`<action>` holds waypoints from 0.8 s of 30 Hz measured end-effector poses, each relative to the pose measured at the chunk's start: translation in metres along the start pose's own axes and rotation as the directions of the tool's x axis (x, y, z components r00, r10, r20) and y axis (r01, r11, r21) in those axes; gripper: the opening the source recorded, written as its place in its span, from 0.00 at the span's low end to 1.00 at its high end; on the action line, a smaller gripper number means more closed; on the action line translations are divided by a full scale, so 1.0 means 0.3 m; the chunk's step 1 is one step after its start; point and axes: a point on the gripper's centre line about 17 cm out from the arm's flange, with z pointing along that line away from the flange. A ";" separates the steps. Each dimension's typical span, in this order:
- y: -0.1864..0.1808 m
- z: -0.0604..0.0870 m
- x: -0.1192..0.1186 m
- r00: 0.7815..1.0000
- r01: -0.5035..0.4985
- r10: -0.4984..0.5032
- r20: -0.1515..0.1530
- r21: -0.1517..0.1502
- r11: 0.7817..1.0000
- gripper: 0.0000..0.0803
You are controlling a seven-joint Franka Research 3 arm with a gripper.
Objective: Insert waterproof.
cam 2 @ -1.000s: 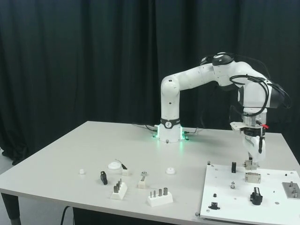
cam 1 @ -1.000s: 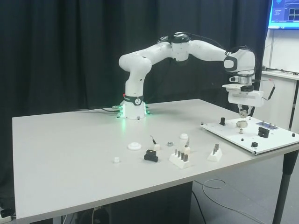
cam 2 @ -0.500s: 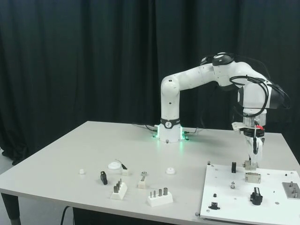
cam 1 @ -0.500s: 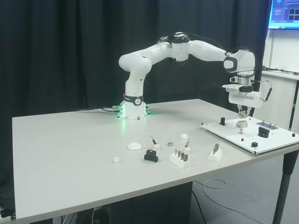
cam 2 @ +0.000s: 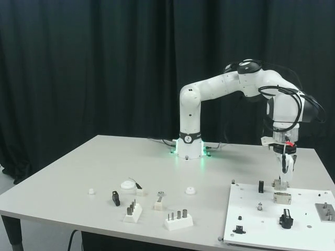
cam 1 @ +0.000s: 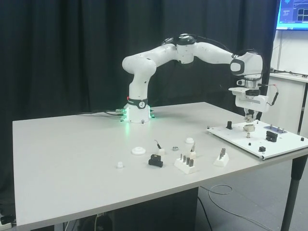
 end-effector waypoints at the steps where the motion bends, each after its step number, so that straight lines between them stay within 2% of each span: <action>1: 0.003 0.001 -0.001 1.000 -0.002 0.002 -0.001 -0.001 1.000 0.38; 24: 0.036 0.004 -0.033 1.000 -0.001 0.001 -0.003 -0.007 1.000 0.38</action>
